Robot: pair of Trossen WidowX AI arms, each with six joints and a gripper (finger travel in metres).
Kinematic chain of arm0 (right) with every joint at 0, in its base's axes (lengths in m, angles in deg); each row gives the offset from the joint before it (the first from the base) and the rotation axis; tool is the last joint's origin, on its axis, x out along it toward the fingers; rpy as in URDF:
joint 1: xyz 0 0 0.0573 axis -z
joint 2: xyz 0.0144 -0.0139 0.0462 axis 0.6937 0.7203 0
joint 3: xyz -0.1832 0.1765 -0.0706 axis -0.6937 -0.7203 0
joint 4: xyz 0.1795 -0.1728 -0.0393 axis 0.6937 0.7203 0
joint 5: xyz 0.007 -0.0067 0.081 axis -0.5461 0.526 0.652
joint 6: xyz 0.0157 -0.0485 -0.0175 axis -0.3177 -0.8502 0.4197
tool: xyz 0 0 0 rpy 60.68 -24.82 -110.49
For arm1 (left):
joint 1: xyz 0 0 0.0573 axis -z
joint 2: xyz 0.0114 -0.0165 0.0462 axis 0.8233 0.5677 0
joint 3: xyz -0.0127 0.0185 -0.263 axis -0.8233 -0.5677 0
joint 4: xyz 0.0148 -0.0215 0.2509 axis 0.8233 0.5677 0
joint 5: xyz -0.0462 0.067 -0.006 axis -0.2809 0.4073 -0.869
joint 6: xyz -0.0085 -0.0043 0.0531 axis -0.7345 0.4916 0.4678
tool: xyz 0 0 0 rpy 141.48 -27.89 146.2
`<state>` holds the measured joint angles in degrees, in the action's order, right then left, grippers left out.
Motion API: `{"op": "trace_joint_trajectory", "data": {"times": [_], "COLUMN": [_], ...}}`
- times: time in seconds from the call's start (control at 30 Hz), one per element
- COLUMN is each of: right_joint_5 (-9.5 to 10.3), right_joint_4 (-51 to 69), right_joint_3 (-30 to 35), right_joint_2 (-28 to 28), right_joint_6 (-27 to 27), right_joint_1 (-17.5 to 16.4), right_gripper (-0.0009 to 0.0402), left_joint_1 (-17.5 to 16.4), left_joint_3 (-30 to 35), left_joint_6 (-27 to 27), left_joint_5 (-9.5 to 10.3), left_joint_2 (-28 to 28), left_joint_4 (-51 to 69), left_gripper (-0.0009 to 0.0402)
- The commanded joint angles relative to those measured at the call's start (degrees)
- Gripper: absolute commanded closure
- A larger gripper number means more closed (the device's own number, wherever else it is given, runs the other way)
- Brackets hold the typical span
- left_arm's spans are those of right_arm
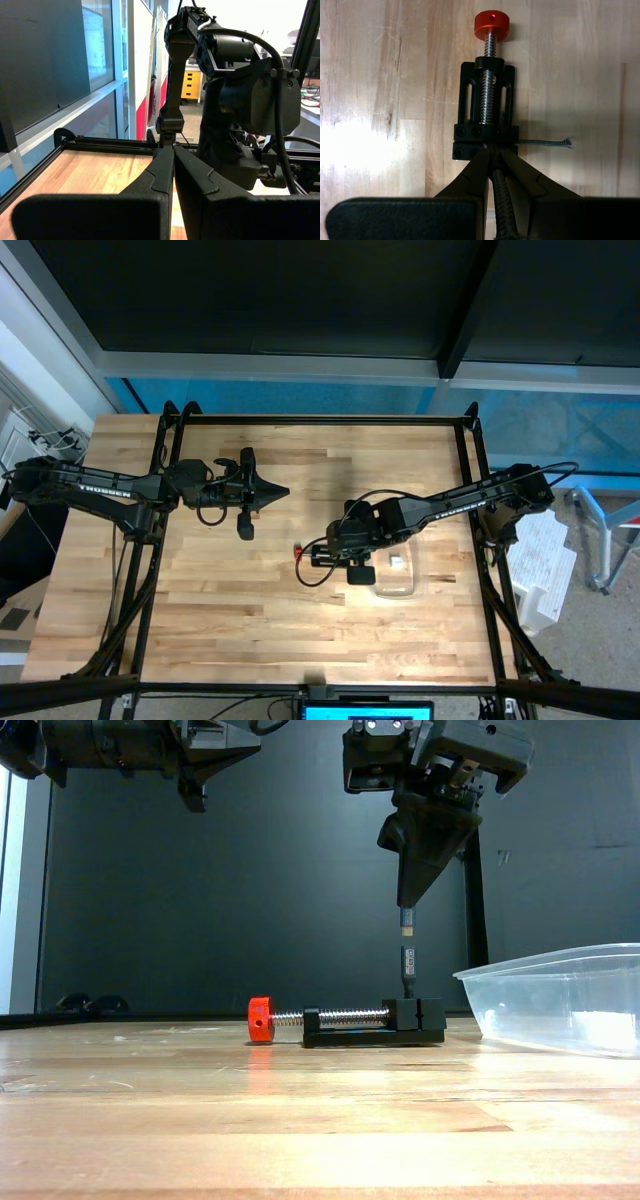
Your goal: Pick the usb-c connector and install on the hub
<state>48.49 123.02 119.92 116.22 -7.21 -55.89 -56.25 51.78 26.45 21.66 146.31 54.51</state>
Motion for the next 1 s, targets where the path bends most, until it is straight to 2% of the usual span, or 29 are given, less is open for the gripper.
{"op": "trace_joint_trajectory", "data": {"times": [0.03,1.0], "right_joint_5": [-0.02,-0.09], "right_joint_4": [-0.07,-1.99], "right_joint_3": [-0.09,-1.73], "right_joint_2": [0.07,0.07], "right_joint_6": [0.35,1.66], "right_joint_1": [0.0,0.0], "right_gripper": [0.0393,0.0393], "left_joint_1": [-0.02,-0.02], "left_joint_3": [0.02,0.02], "left_joint_6": [0.02,0.02], "left_joint_5": [-0.02,-0.02], "left_joint_2": [0.02,0.02], "left_joint_4": [-0.02,-0.02], "left_gripper": [0.0393,0.0393]}}
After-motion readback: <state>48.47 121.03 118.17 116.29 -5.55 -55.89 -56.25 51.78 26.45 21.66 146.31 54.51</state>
